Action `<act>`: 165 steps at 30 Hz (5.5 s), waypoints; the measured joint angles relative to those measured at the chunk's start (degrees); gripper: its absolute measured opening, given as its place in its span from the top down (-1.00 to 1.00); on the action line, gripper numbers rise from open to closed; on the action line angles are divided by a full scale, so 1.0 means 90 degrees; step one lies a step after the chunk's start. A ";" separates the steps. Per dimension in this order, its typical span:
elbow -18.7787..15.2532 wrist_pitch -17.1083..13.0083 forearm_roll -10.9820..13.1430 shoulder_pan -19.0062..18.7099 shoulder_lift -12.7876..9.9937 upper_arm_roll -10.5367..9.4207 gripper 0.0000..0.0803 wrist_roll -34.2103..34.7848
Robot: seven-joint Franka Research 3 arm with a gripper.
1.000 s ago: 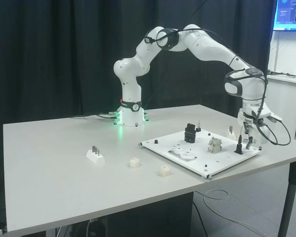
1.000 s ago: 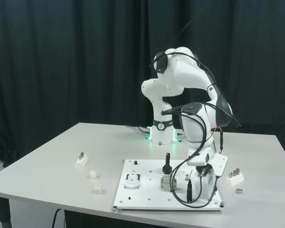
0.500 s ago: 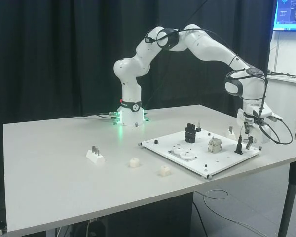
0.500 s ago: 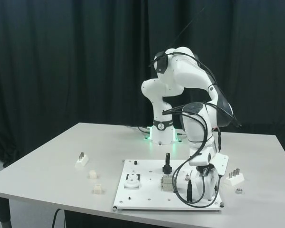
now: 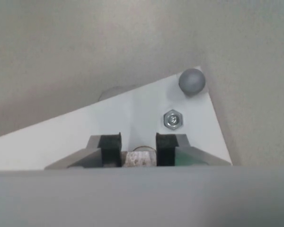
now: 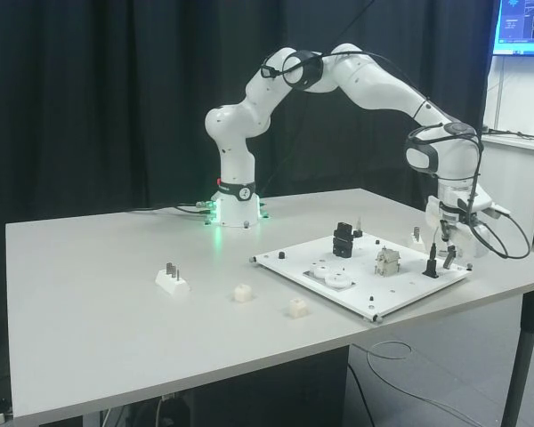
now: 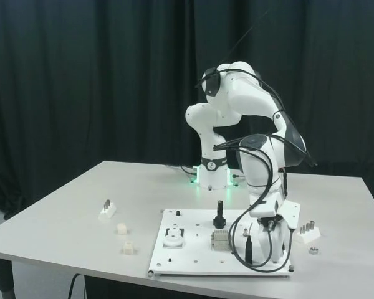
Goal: Insert square peg 4.
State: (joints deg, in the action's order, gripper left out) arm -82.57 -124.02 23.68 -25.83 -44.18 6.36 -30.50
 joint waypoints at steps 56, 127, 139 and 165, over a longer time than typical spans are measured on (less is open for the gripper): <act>0.0028 0.0194 0.0578 0.0300 -0.0037 -0.0127 0.62 -0.1732; 0.0008 0.0301 0.0875 0.0770 -0.0072 -0.0433 0.63 -0.2170; 0.0007 0.0320 0.0870 0.0767 -0.0068 -0.0434 0.63 -0.2203; 0.0002 0.0321 0.0820 0.0730 -0.0052 -0.0437 -0.60 -0.2564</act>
State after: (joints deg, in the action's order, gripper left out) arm -82.55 -121.14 31.07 -19.26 -44.65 2.43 -53.58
